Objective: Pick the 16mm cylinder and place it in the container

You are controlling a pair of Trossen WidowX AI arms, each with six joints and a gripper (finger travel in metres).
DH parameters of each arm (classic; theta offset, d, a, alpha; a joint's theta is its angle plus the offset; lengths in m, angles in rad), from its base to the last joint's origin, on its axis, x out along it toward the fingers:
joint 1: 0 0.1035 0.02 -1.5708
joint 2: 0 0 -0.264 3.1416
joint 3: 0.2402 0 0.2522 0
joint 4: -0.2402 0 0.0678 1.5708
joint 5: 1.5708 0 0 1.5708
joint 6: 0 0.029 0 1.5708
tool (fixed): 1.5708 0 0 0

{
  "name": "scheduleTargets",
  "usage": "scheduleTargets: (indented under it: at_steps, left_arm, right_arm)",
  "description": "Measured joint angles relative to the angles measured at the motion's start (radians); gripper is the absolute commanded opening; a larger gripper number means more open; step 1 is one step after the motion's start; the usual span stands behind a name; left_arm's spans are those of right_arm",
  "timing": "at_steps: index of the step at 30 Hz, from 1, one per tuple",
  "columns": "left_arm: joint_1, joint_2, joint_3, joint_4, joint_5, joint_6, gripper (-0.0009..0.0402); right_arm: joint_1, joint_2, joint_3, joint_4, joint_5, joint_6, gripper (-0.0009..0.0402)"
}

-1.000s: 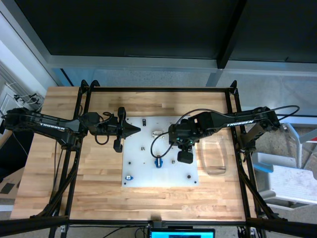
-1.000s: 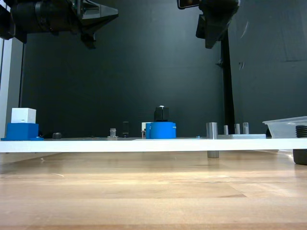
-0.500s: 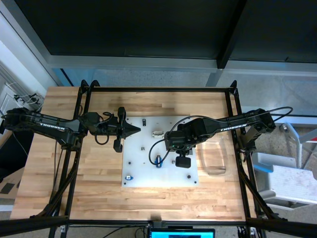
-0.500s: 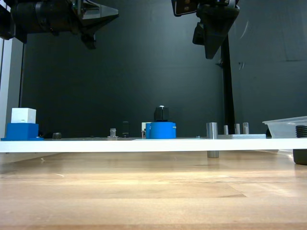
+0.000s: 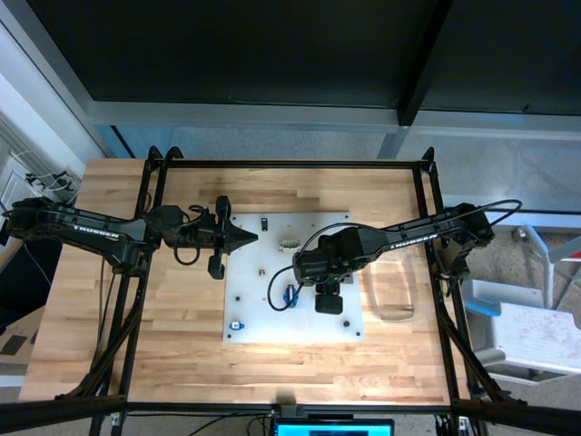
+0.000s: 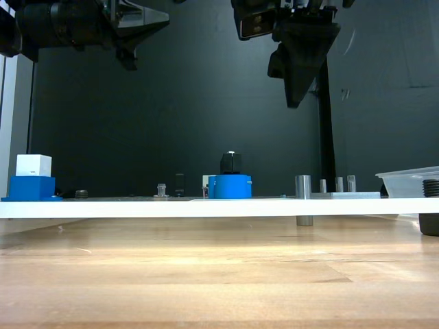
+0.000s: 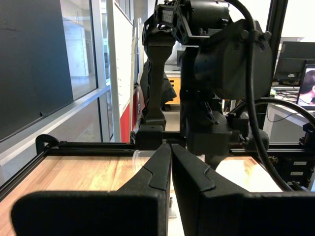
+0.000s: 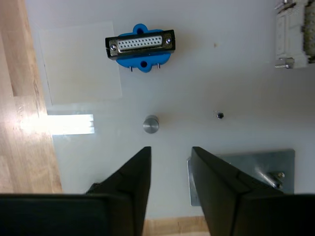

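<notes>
Standing upright in its hole near the front of the white task board (image 6: 137, 207), the 16mm cylinder (image 6: 303, 187) shows both above and below the plate, so it probably wants a straight upward pull. High over it hangs the right gripper (image 6: 293, 96), pointing down with fingers parted and holding nothing; its wrist camera shows the cylinder's round top just ahead of the gap, not yet centred. The clear container (image 6: 409, 179) sits just off the board's right edge, handy for a short carry. Farther back, the left gripper (image 5: 247, 238) hovers parked over the board's left edge, fingers pressed together on nothing.
</notes>
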Motion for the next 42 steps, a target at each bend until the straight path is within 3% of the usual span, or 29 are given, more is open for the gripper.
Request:
scheduleTargets:
  at_steps: [10, 42]
  left_arm:
    - [0.000, 0.000, 0.000, 0.000, 0.000, 0.000, 0.0000]
    - [0.000, 0.000, 0.000, 0.000, 0.000, 0.000, 0.0000]
  right_arm:
    - [0.015, 0.056, -0.002, 0.032, 0.010, 0.000, 0.0197]
    - [0.035, 0.072, -0.180, 0.232, 0.043, 0.008, 0.0208]
